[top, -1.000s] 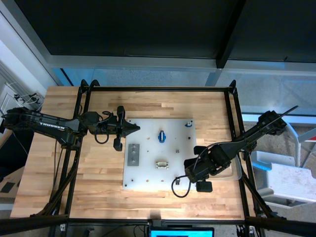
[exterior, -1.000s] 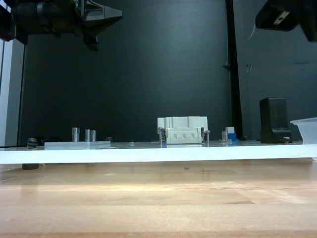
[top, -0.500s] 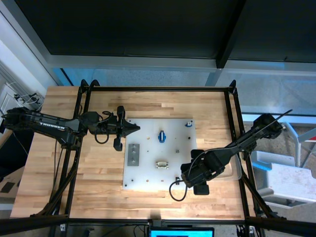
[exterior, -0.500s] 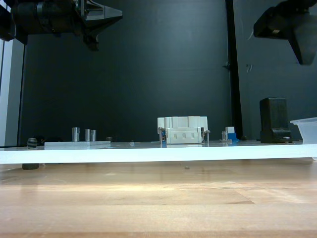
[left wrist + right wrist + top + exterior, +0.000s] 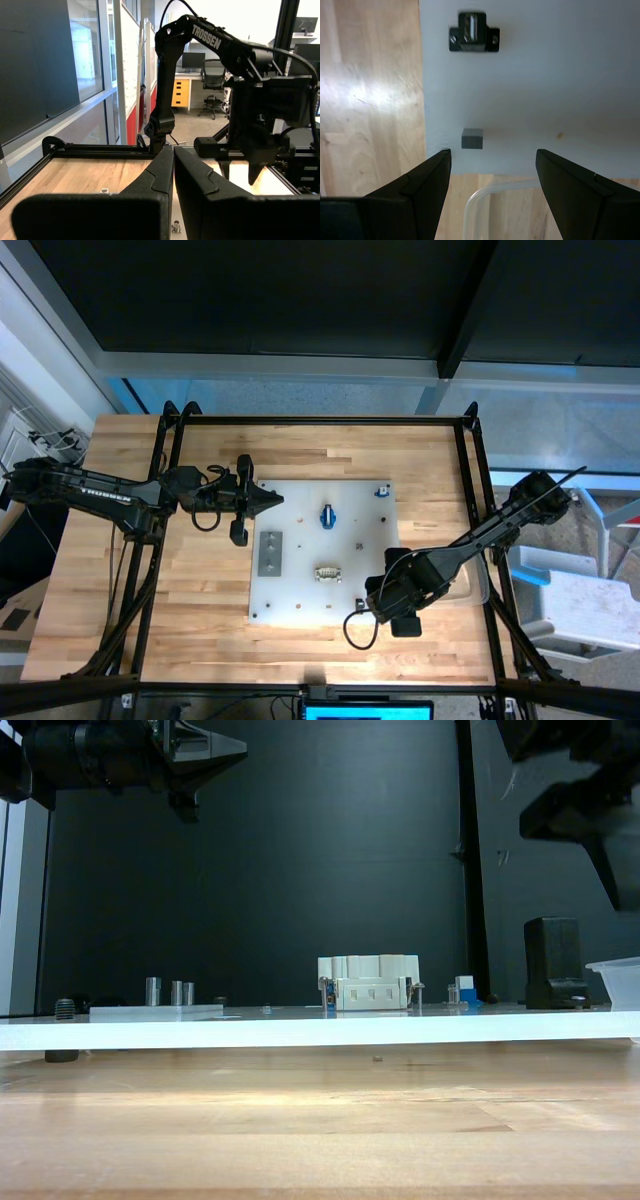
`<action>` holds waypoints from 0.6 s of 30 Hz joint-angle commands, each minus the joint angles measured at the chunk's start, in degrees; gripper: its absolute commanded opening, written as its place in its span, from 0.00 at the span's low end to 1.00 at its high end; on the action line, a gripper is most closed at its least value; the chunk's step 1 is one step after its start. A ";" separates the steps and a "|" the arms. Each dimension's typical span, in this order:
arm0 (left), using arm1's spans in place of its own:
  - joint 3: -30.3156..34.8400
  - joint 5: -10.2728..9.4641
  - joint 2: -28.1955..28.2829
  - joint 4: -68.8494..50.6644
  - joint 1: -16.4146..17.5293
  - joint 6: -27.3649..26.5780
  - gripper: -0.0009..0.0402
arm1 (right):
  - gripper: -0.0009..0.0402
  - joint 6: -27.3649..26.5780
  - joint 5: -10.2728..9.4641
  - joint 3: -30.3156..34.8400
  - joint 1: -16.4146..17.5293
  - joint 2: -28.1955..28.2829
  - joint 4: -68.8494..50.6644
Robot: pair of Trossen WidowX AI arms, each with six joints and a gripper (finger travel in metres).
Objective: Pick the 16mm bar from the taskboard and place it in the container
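Note:
The white taskboard (image 5: 300,585) (image 5: 300,1028) (image 5: 545,90) lies mid-table. A short shiny bar sits clamped in a black holder (image 5: 472,31) (image 5: 553,963) near the board's right edge; I take it for the 16mm bar. My right gripper (image 5: 400,585) (image 5: 493,155) hangs open above that edge, pointing down, with nothing between its fingers and the holder ahead of them. The clear container (image 5: 476,585) (image 5: 615,982) (image 5: 485,200) lies just beside the board, under the right gripper. My left gripper (image 5: 276,500) (image 5: 173,165) (image 5: 232,752) hovers shut and empty over the board's far left corner.
On the board are a grey block (image 5: 270,552) with small pegs (image 5: 178,992), a blue knob (image 5: 327,515), a metal connector (image 5: 327,573) (image 5: 368,983) and a tiny grey square (image 5: 472,138). A black frame (image 5: 470,490) rings the table.
The right arm has swung toward the board's near right part and dropped lower, so its fingers now hang further down in the low view. The left arm has not moved.

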 commanded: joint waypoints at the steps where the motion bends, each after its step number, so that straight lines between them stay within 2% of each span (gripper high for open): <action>1: 0.00 0.02 0.02 0.00 0.00 0.02 0.02 | 0.60 0.52 0.02 -1.68 0.15 -0.02 2.27; 8: 0.00 0.02 0.02 0.00 0.00 0.02 0.02 | 0.60 1.01 0.00 -4.63 0.42 -0.02 5.53; 18: 0.00 0.02 0.02 0.00 0.02 0.02 0.02 | 0.60 1.20 0.02 -4.90 1.03 1.22 6.38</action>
